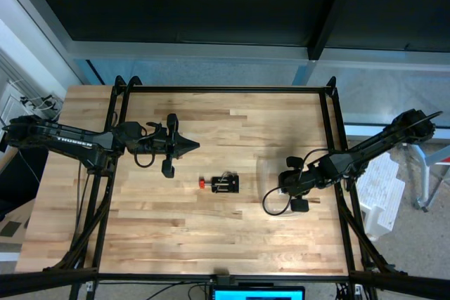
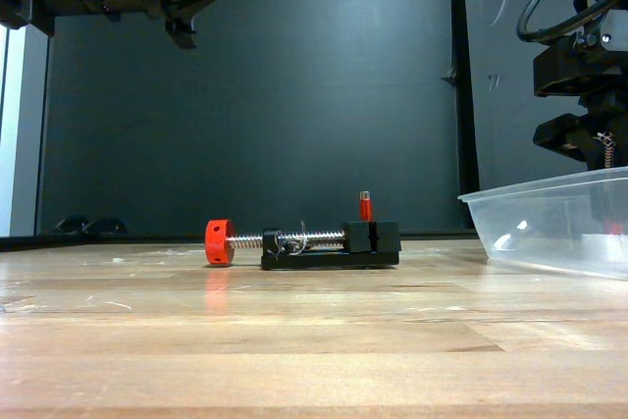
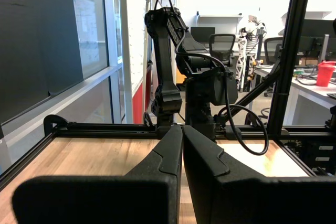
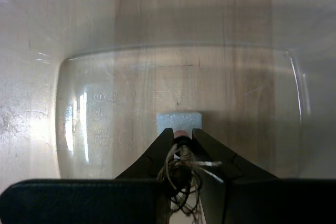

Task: Pick the RCA connector and install on taskboard

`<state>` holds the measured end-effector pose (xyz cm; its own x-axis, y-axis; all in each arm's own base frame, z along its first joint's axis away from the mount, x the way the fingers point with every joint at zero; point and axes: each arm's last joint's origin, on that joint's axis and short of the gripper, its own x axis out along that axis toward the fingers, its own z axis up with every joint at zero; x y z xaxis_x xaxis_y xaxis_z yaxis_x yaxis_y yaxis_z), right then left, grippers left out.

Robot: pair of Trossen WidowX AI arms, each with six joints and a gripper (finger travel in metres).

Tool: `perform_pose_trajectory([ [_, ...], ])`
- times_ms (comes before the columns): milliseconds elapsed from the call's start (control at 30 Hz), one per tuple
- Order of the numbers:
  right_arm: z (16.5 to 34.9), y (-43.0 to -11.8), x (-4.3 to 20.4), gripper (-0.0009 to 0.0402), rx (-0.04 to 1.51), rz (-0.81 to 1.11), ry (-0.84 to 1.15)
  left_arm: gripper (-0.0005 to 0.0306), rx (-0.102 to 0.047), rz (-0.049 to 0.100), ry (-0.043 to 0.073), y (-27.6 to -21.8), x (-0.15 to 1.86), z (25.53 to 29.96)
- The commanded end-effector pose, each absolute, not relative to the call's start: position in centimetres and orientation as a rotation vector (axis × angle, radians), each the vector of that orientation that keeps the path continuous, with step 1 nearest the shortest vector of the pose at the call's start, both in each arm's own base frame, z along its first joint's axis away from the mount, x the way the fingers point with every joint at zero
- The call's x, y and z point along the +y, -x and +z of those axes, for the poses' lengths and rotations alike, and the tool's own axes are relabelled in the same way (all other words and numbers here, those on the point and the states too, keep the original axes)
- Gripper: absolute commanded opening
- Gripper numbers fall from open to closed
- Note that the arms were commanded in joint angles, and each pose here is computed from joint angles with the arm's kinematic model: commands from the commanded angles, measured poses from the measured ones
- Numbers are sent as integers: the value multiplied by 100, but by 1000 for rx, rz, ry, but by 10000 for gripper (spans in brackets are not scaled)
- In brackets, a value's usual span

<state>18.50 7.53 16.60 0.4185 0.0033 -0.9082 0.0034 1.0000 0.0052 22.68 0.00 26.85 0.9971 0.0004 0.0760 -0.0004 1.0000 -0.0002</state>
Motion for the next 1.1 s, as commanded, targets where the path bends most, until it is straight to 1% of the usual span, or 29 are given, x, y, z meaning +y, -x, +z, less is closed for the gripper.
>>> perform_pose_trajectory([
  [33, 1661, -1851, 753, 0, 1139, 0, -6, 0, -77, 0, 0, -2268, 0, 2686],
  [233, 1678, -1854, 756, 0, 1136, 4, -10, 0, -77, 0, 0, -2268, 0, 2686],
  [600, 1891, -1847, 753, 0, 1131, 7, -9, 0, -77, 1, 0, -2268, 1, 2687],
  [767, 2034, -1841, 749, 0, 1132, 7, -9, 0, -77, 0, 0, -2268, 0, 2686],
  [1000, 2312, -1843, 751, 0, 1148, 3, -2, 0, -77, 1, 0, -2268, 1, 2687],
  [1100, 2399, -1852, 755, 0, 1145, 3, -3, 0, -77, 0, 0, -2268, 0, 2686],
])
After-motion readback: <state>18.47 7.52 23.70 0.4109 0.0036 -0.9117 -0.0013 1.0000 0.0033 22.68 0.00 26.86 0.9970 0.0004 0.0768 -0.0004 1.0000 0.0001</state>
